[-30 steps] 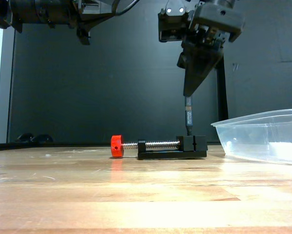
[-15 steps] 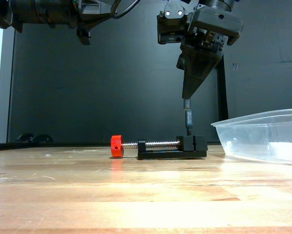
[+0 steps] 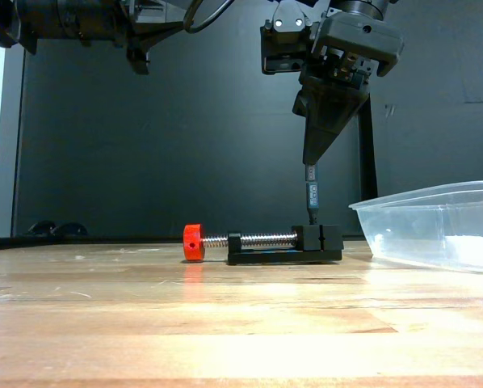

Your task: Pick the usb-c connector and install on the hub

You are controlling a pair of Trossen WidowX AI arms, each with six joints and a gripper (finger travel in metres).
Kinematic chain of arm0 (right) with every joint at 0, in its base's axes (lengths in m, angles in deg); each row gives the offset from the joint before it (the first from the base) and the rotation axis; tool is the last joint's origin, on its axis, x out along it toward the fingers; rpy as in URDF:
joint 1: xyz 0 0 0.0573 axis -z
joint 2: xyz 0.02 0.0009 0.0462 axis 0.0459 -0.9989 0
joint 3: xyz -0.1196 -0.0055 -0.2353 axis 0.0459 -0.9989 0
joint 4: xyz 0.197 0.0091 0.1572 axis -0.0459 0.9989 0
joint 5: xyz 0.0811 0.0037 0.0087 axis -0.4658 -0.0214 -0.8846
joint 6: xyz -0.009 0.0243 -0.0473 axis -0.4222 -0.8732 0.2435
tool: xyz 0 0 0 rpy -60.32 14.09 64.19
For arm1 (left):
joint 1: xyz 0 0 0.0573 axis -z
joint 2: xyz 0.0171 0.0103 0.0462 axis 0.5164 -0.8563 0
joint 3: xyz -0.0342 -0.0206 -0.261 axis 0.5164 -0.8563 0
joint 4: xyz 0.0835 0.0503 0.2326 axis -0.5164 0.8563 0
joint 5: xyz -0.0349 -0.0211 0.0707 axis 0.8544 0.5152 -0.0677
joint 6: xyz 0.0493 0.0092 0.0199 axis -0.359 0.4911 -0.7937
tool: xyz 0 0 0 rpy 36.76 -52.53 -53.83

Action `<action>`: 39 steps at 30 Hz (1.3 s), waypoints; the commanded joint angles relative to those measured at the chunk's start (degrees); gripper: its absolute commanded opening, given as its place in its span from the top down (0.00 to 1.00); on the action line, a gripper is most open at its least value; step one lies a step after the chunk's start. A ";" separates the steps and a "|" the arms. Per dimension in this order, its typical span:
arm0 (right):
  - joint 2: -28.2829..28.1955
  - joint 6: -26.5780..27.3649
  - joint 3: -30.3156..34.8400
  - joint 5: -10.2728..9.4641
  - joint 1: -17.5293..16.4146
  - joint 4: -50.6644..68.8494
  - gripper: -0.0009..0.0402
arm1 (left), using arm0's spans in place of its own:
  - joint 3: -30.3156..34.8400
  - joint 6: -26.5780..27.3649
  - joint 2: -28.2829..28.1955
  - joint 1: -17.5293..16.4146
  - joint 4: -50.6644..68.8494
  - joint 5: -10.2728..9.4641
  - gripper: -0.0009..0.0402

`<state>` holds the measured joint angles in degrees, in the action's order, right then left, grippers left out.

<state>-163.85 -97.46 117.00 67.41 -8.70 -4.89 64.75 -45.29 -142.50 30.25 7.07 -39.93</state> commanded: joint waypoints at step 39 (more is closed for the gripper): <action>-0.94 -0.09 -1.38 -0.07 -0.04 -1.84 0.98 | 0.02 -0.02 -0.02 -0.02 0.00 0.00 0.98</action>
<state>-164.61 -97.56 115.71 67.52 -8.72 -6.92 64.75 -45.29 -142.50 30.25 7.07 -39.95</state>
